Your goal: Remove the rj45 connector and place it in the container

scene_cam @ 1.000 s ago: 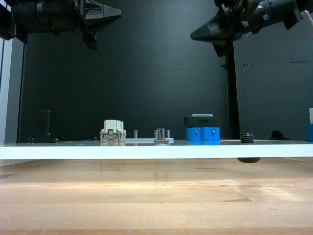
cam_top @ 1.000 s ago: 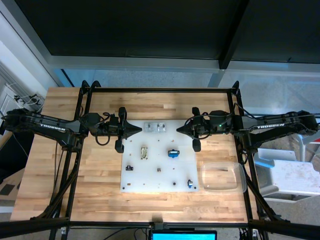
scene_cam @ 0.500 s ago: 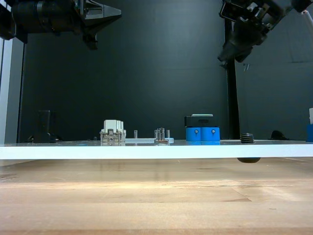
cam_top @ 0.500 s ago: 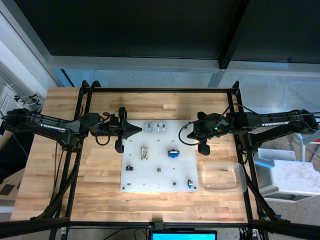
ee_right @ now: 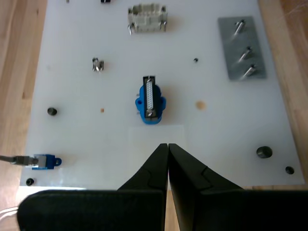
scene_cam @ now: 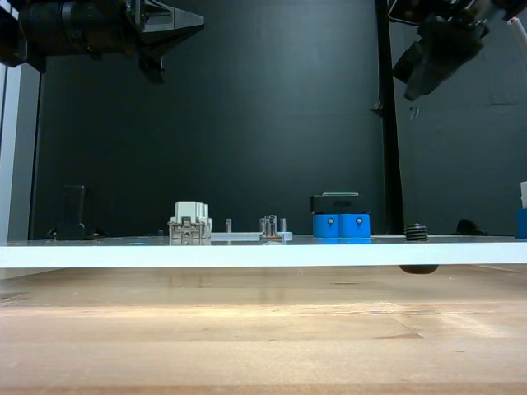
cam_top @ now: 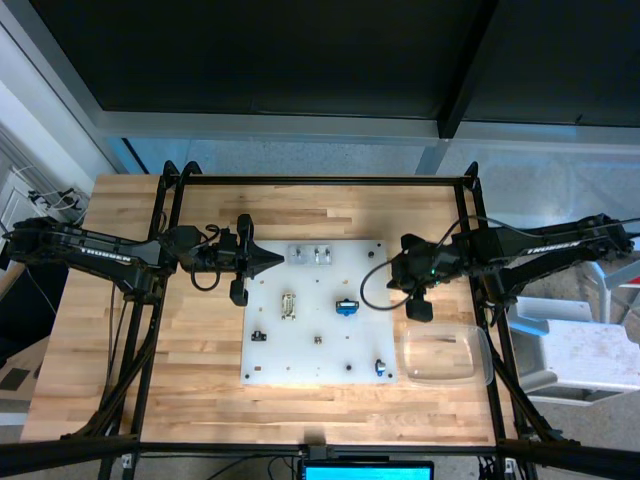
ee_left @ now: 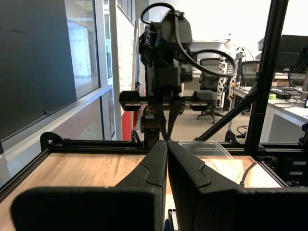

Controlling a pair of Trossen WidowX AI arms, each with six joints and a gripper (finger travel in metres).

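left gripper (ee_left: pixel 167 143): jaws were together, empty, above far-left corner of board (cam_top: pixel 300 350) | right gripper (ee_right: pixel 167 146): jaws were together, empty, above board's right edge, near container (cam_top: pixel 441 354)

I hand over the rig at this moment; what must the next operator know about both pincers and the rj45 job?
Left pincer: shut, holding nothing, parked high by the white board's far left edge.
Right pincer: shut, holding nothing, pointing down above the board's right part.
rj45 connector: mounted at the board's near right corner.
Container: beside the board's right edge, nothing in it.
Done: nothing yet. Left: grasp the connector, pull it out, drop it in the container.
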